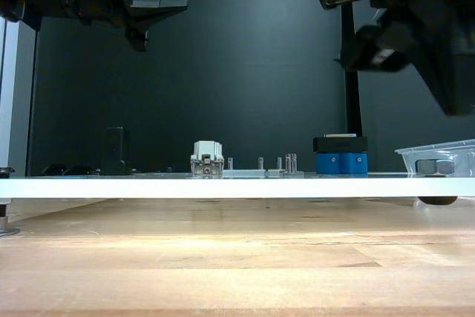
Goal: Unfasten the M12 nut and place it in the container
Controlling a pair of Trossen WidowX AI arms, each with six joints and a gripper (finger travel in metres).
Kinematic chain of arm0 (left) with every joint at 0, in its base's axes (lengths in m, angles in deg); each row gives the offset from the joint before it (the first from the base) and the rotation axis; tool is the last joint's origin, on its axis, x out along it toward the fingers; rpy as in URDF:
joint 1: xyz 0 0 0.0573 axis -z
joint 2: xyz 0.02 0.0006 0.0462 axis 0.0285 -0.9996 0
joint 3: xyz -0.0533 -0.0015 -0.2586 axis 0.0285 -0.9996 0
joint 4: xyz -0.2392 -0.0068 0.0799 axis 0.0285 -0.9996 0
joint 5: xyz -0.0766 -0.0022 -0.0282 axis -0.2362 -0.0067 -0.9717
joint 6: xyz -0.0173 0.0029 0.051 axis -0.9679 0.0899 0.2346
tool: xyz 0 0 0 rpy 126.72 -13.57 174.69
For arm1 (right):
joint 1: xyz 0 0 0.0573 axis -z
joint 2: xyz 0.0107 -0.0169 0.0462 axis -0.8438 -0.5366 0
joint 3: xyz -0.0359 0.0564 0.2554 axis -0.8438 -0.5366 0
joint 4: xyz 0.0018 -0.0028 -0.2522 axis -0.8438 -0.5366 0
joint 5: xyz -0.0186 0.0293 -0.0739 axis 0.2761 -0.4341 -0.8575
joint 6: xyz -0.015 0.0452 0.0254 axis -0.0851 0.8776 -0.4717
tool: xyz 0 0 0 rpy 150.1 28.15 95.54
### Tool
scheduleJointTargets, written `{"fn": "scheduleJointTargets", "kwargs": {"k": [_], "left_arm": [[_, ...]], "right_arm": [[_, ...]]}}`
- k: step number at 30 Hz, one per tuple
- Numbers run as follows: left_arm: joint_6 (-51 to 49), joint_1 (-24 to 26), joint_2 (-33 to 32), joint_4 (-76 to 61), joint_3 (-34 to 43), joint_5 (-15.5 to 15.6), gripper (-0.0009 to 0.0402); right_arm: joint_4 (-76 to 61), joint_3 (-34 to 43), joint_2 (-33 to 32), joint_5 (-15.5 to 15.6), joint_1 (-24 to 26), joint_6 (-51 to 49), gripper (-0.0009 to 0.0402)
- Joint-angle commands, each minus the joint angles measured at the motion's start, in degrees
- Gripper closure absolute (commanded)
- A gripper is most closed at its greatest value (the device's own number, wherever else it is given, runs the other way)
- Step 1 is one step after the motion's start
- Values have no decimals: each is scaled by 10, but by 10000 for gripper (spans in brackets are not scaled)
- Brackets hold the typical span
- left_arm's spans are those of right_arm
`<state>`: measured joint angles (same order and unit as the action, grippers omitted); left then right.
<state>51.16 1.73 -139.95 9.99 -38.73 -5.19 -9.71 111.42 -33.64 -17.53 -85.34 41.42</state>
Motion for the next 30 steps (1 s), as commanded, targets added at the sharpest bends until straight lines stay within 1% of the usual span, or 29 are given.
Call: {"fn": "scheduleJointTargets", "kwargs": {"k": [1,7,9,14,15,16,18,19,20,22,24,25,27,29,30], "left_arm": [[0,0,0,0,0,0,393],[0,0,0,0,0,0,393],[0,0,0,0,0,0,393],[0,0,0,0,0,0,393],[0,0,0,0,0,0,393],[0,0,0,0,0,0,393],[0,0,0,0,0,0,393],[0,0,0,0,0,0,393],[0,0,0,0,0,0,393],[0,0,0,0,0,0,393],[0,0,0,0,0,0,393],[0,0,0,0,0,0,393],[0,0,0,0,0,0,393],[0,0,0,0,0,0,393],[0,0,0,0,0,0,393]], "right_arm": [[39,-26,0,12,-4,16,393],[71,-55,-2,8,-5,16,394],[72,-57,-2,-3,-5,16,394],[72,-59,-2,-7,-4,12,394],[70,-59,-2,-22,-4,12,394],[60,-59,-2,-52,-4,17,394],[24,-54,2,-132,-3,44,393],[6,-49,4,-160,-3,49,393],[-8,-43,7,-180,-2,49,393],[-24,-33,10,-199,-2,48,394],[-30,-30,16,-197,-2,48,393],[-31,-30,18,-191,-2,48,393],[-31,-30,19,-157,-2,45,393],[-28,-30,19,-114,-1,45,393],[-24,-30,19,-87,-1,45,393]]}}
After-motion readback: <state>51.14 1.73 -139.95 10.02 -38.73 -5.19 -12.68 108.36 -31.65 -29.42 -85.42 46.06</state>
